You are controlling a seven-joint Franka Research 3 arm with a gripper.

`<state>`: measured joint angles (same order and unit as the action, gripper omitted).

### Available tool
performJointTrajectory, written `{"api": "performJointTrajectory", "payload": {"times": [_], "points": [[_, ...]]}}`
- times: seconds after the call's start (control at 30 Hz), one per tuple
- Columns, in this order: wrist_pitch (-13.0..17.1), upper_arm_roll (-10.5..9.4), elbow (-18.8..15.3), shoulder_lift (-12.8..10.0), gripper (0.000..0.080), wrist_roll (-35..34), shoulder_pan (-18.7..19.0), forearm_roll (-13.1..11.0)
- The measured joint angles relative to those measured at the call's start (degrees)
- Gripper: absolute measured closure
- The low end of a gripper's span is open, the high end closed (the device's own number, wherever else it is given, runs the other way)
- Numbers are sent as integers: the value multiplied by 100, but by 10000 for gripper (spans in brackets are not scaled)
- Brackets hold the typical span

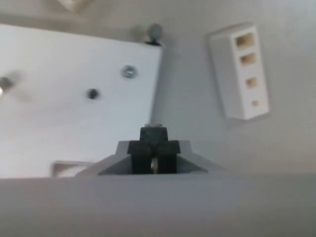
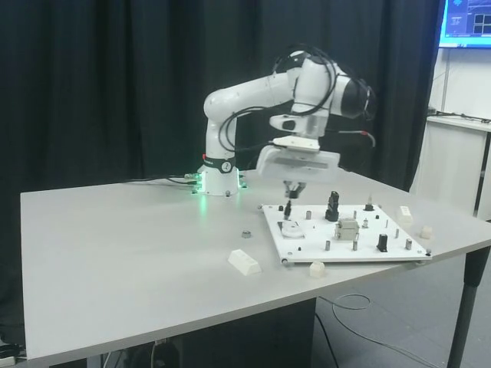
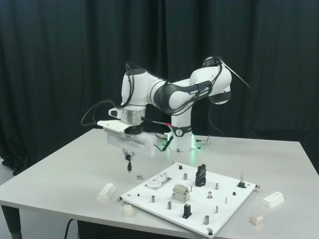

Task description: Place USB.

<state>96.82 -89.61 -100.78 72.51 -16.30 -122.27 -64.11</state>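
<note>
— Where's the USB (image 1: 153, 132) right now?

— Pinched in your gripper (image 1: 153, 165), jaws narrow around it; a small black plug, long axis hanging straight down.

— And the target?

— You're hovering over the board's (image 2: 349, 247) near-left edge. The white socket block (image 1: 240, 72) lies off the board beside you, probably where it goes.

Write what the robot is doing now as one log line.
tool: shut on small black USB plug | position: over flat white board edge | placed: not yet
</note>
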Motion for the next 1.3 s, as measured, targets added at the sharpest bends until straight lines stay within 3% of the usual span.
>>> {"api": "performJointTrajectory", "payload": {"times": [0.57, 1.07, 1.1, 1.23, 1.27, 1.3], "points": [[363, -125, -744, 77, 777, 1010, -47, -215], [475, -248, -957, 126, 777, 1460, -77, -391], [476, -248, -962, 131, 219, 1479, -77, -394], [489, -249, -974, 145, 219, 1518, -77, -397], [495, -249, -977, 147, 53, 1522, -77, -397], [500, -249, -979, 147, 53, 1527, -77, -397]]}}
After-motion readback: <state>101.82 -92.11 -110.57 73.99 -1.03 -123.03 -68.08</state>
